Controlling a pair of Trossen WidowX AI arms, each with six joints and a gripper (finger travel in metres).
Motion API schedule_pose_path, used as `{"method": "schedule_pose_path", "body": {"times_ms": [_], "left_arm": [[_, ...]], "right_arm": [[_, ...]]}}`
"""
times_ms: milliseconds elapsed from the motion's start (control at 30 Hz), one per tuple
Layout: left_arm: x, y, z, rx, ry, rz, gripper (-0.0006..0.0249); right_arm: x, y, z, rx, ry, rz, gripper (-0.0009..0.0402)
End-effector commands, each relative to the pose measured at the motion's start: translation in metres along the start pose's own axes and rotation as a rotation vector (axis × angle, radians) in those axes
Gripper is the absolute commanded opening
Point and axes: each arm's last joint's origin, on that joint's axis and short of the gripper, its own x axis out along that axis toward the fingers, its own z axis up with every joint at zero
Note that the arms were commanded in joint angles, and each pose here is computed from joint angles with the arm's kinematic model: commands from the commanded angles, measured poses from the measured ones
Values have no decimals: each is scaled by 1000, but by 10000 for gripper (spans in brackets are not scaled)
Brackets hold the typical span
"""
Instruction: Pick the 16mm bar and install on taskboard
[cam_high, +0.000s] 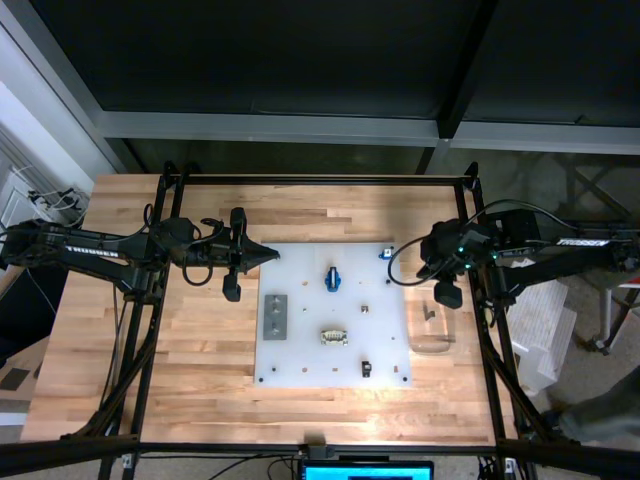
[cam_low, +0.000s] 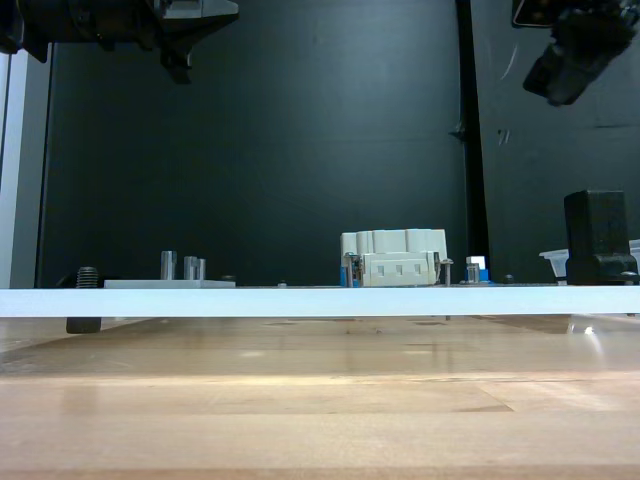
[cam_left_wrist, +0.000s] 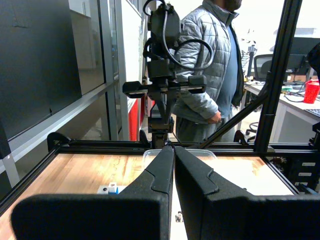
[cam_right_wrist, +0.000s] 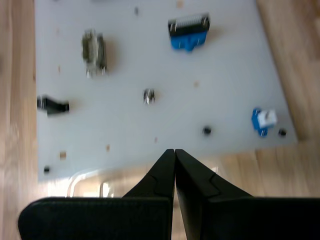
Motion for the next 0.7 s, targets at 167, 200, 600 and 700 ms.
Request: {"method": "schedule_pose_path", "body": {"times_ms": [167,200,600,700], "left_arm": [[0,0,0,0,0,0,1],[0,0,0,0,0,0,1],[0,0,0,0,0,0,1],[0,0,0,0,0,0,1]], "right_arm": [[4,7,-11,-12,163,-29,0],[4,8,-13,-13,184,-29,0],[26,31,-21,-104,347,-80,15],[34,35,-22,-111,385,-91,48]]}}
